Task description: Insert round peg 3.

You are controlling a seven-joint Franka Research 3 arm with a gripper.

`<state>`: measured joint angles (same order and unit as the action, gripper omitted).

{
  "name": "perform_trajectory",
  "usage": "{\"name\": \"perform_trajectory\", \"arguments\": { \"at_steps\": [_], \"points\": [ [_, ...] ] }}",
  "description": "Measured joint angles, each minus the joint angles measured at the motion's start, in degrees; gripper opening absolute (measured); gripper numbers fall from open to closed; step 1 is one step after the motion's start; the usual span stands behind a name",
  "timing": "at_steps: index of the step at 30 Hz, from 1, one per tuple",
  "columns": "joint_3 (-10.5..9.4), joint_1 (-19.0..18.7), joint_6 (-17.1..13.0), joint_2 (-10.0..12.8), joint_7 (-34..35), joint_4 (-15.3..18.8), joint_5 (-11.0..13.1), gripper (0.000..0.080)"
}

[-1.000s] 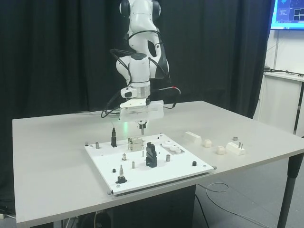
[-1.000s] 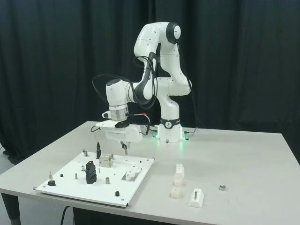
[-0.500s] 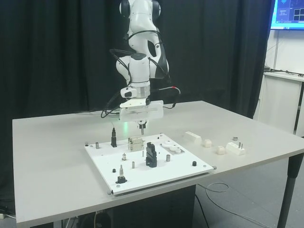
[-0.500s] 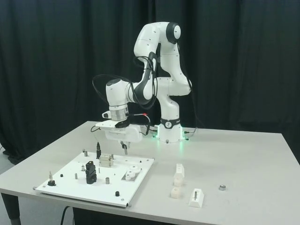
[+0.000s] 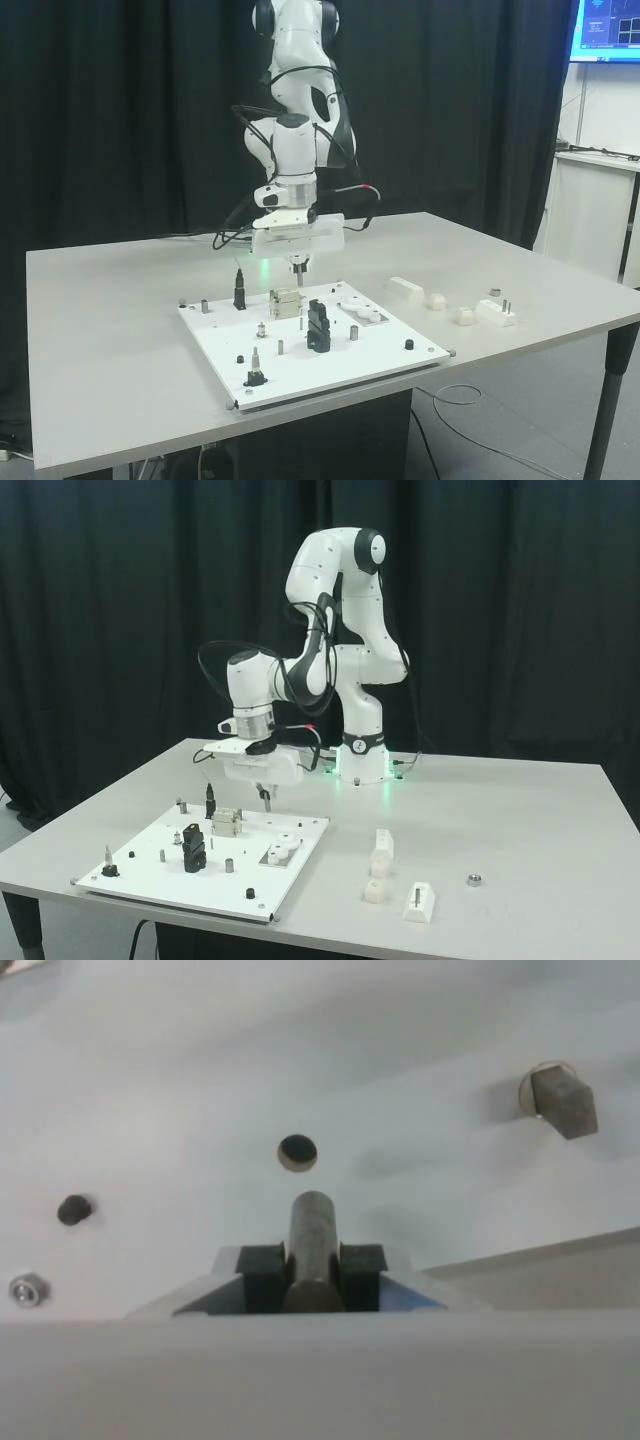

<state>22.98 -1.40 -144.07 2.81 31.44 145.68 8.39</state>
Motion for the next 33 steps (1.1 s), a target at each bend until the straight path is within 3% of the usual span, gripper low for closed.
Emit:
{"name": "perform_trajectory", "arguments": {
  "at_steps": [23,33],
  "points": [
    [-0.03,-1.3,-3.7,2.7,0.0,0.1,1.8,0.011],
    [-0.04,-1.8,-5.6,4.0,-1.8,0.3,4.3,0.011]
  ]
}}
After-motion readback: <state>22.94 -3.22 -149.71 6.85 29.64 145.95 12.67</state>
